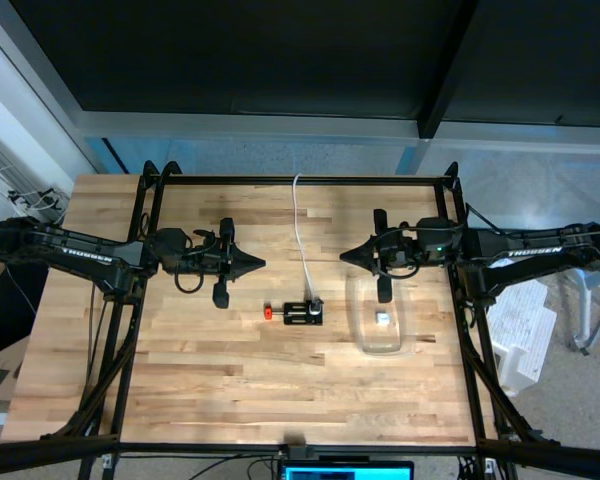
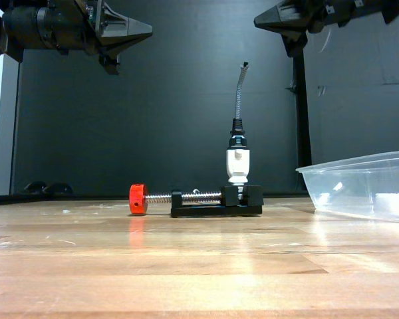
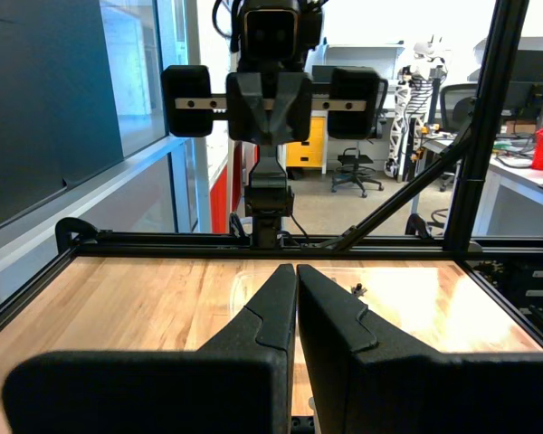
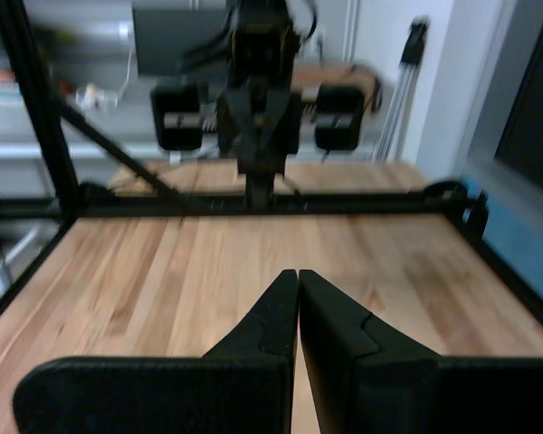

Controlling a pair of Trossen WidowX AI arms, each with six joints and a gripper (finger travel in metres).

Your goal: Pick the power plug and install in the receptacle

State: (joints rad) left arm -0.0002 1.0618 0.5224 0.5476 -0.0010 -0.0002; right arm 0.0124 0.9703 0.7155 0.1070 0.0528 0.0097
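The receptacle (image 2: pixel 237 165) is a small white body standing upright in a black vise (image 1: pixel 302 314) with an orange-red knob (image 1: pixel 268 312) at mid-table. Its white cable (image 1: pixel 302 240) runs away to the far edge. The power plug does not show in any view. My left gripper (image 1: pixel 260 263) hovers high over the table, left of the vise, shut with nothing in it; its fingertips meet in the left wrist view (image 3: pixel 296 271). High on the right, my right gripper (image 1: pixel 345 257) is also shut and empty (image 4: pixel 297 276). The two point at each other.
A clear plastic tray (image 1: pixel 365 345) lies right of the vise, below the right gripper, with a tiny white cube (image 1: pixel 382 318) inside. A black frame (image 1: pixel 300 181) runs around the wooden table. In the low view the tray (image 2: pixel 359 186) stands right of the vise.
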